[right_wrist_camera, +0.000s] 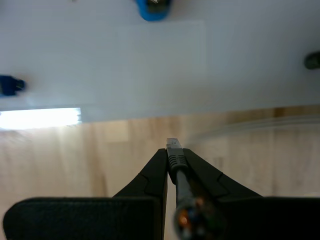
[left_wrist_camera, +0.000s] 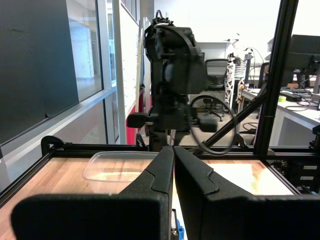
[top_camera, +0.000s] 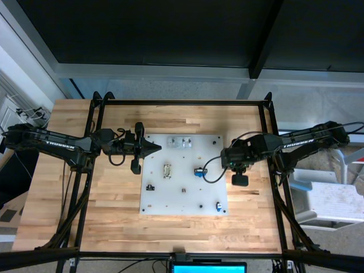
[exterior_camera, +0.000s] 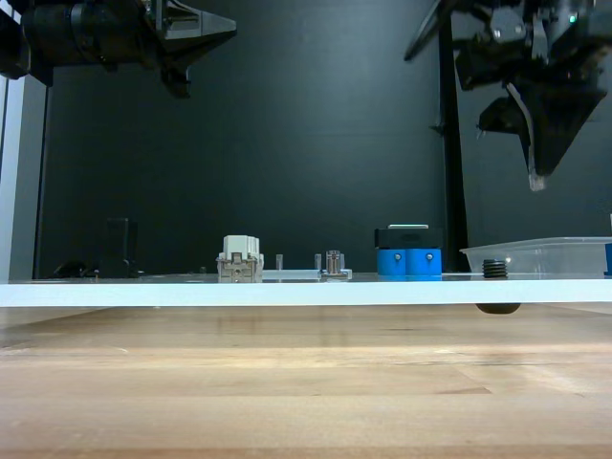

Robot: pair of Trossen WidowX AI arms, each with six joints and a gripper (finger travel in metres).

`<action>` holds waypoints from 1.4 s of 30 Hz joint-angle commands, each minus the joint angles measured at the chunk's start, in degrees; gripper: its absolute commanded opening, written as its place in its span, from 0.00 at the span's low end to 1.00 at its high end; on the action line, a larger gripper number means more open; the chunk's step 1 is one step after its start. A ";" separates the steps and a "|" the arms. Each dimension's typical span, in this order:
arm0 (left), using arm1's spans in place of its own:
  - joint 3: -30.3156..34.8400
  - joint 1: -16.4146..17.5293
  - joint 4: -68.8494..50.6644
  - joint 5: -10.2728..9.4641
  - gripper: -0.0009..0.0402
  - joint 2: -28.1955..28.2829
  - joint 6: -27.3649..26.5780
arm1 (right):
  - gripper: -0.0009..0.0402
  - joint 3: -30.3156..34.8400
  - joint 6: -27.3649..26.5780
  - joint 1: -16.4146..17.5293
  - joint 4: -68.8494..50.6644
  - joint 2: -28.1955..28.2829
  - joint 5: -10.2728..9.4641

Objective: Remove the rj45 connector and place it in the container

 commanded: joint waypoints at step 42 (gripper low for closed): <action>0.00 0.02 0.00 0.02 0.02 0.02 0.00 | 0.42 -11.74 -15.28 -19.71 -0.79 -8.04 2.10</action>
